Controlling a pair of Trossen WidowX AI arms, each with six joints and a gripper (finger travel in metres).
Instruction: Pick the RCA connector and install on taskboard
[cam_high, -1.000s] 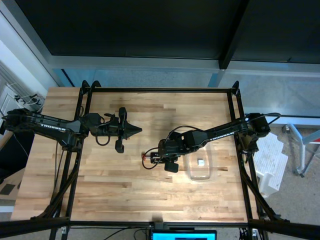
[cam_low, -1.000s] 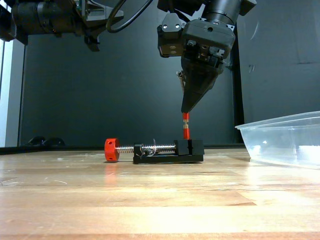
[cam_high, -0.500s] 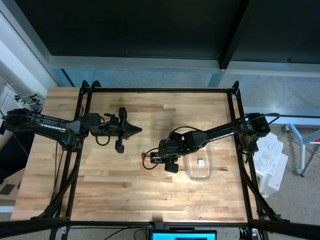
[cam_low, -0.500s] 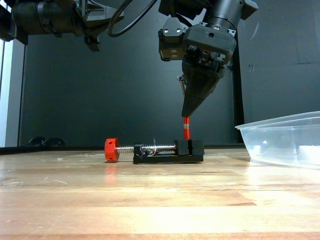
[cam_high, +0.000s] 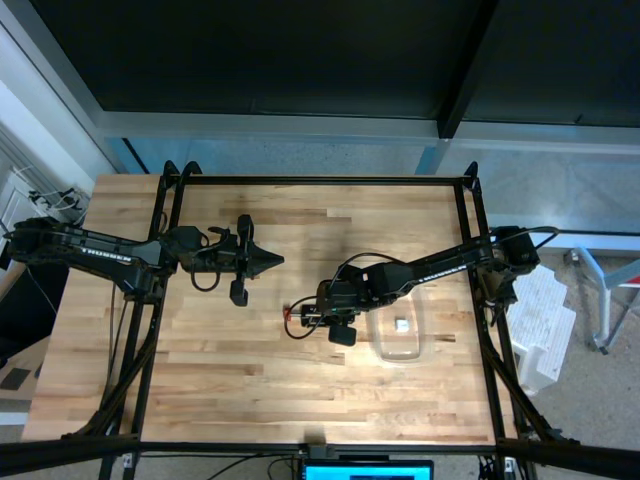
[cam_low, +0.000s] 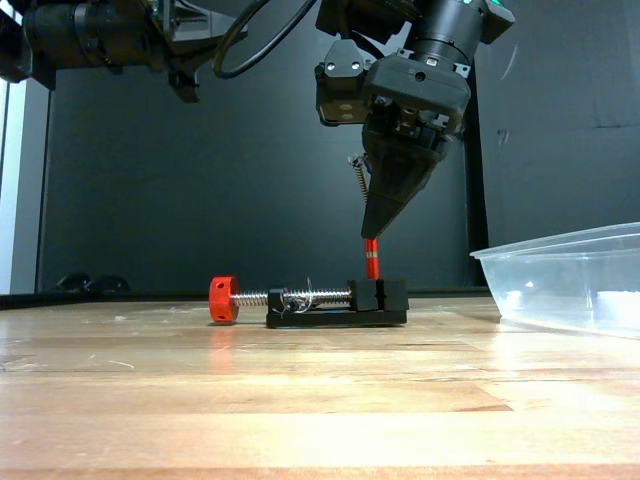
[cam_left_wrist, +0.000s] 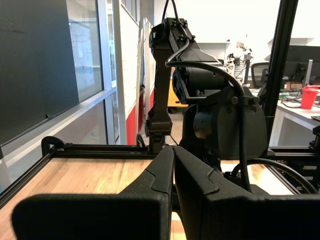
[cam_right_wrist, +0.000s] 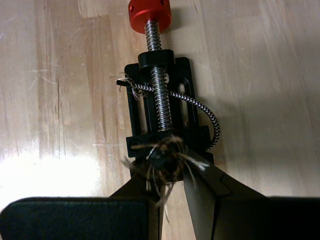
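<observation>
Wooden table (cam_high: 250, 385), black frame round the edges. Directly on it: taskboard (cam_low: 330, 318) roughly dead centre, red knob end toward 9 o'clock. Clear plastic tray (cam_high: 398, 356) sits near it at 3 o'clock. Left gripper (cam_high: 277, 261) hangs over 10 o'clock. Right gripper (cam_low: 371, 233), pinching RCA connector (cam_low: 371, 258), is directly over taskboard.

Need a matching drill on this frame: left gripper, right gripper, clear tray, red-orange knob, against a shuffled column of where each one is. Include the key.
Column 1
A. left gripper
B. right gripper
C. clear tray
D. red-orange knob

Column 2
1. On the table to the right of the taskboard, with a small grey piece inside
2. At the taskboard's left end in the low view, on a sprung rod
3. High over the table's left half, fingers shut, holding nothing
4. Directly above the taskboard, gripping an upright red-orange piece

Pairs: A-3, B-4, C-1, D-2
</observation>
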